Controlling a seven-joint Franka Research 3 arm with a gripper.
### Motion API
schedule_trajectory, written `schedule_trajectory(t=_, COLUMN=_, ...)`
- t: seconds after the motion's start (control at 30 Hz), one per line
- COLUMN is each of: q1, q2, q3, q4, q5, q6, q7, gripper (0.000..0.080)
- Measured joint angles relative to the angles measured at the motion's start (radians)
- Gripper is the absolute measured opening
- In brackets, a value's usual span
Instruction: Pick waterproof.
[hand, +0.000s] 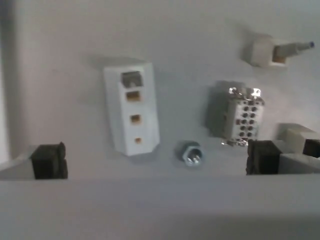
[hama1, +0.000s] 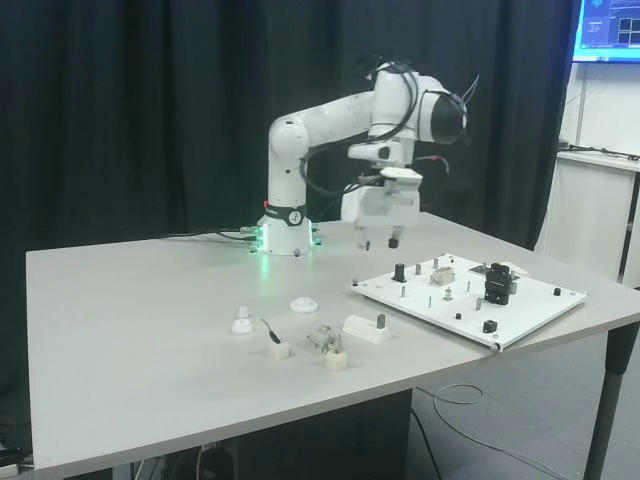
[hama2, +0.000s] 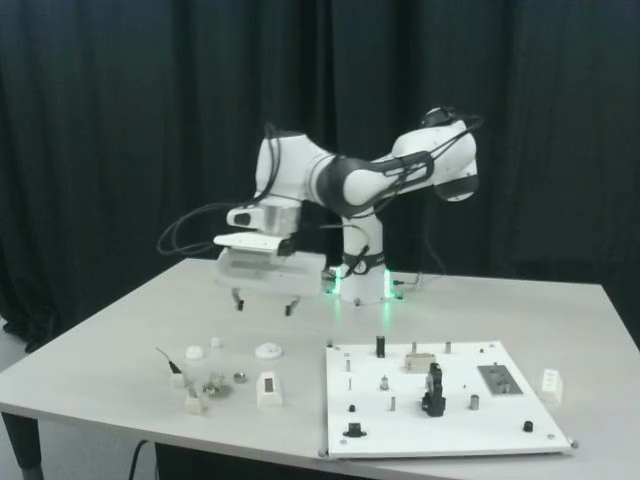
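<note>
The waterproof connector (hand: 191, 154), a small round metal plug, stands on end on the grey table (hama2: 120, 350) just beside the white slotted block (hand: 131, 114). Its long axis is upright and its pinned face is turned up toward the wrist camera. Near that block there is 1 waterproof connector, 1 grey multi-pin connector (hand: 237, 117) and 1 white plug with a cable (hand: 270, 50). The gripper (hama2: 264, 303) hangs high over the block with its 2 fingers spread wide and holding nothing. The connector lies well below, touching neither finger.
</note>
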Motion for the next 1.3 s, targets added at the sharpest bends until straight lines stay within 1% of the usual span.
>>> schedule_trajectory(t=0.3, q1=-0.093, q2=0.037, q3=0.034, q4=0.002, q5=0.078, q6=-0.005, q7=-0.047, gripper=0.0800)
schedule_trajectory(t=0.53, q1=-0.160, q2=0.057, q3=0.076, q4=0.023, q5=0.121, q6=-0.004, q7=-0.074, gripper=0.0800)
schedule_trajectory(t=0.7, q1=-0.214, q2=0.065, q3=0.113, q4=0.057, q5=0.132, q6=0.000, q7=-0.086, gripper=0.0800)
schedule_trajectory(t=1.0, q1=-0.311, q2=0.078, q3=0.174, q4=0.129, q5=0.136, q6=0.001, q7=-0.094, gripper=0.0800)
schedule_trajectory(t=1.13, q1=-0.344, q2=0.080, q3=0.195, q4=0.154, q5=0.136, q6=-0.003, q7=-0.097, gripper=0.0800)
schedule_trajectory(t=1.3, q1=-0.368, q2=0.083, q3=0.207, q4=0.169, q5=0.136, q6=-0.023, q7=-0.103, gripper=0.0800)
